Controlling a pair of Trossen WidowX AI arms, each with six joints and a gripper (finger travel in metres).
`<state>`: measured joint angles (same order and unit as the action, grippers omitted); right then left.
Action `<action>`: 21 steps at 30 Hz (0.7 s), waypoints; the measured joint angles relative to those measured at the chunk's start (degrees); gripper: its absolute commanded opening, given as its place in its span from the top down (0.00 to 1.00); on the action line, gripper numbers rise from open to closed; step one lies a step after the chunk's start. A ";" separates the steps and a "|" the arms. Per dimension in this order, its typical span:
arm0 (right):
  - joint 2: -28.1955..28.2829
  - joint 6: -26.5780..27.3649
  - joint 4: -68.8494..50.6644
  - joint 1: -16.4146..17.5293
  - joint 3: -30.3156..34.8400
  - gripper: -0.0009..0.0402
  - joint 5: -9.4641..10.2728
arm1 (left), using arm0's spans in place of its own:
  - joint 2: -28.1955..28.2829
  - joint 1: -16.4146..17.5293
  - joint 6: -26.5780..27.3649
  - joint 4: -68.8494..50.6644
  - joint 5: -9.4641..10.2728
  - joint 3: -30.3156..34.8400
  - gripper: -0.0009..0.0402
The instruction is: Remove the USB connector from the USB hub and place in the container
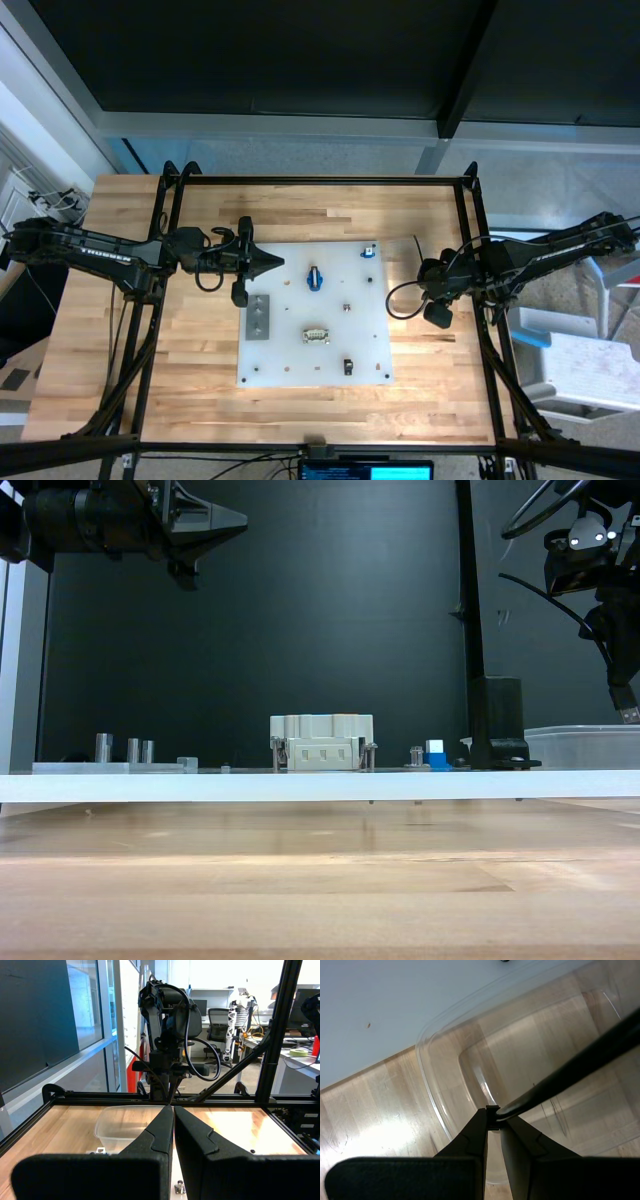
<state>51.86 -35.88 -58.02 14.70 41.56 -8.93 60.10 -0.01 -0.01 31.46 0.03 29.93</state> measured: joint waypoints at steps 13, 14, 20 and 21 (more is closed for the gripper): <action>0.00 -0.11 0.02 -0.02 0.00 0.55 -0.39 | 0.00 0.00 0.00 -0.02 0.00 0.02 0.98; 0.00 -0.22 0.02 -0.02 0.00 0.54 -0.42 | 0.00 0.00 0.00 0.00 0.00 0.02 0.98; 0.00 -0.31 0.02 -0.02 0.00 0.52 -0.44 | 0.00 0.00 0.02 0.00 0.02 0.00 0.98; 0.00 -0.31 0.04 -0.02 0.00 0.52 -0.44 | 0.00 0.00 0.00 0.00 0.02 0.02 0.98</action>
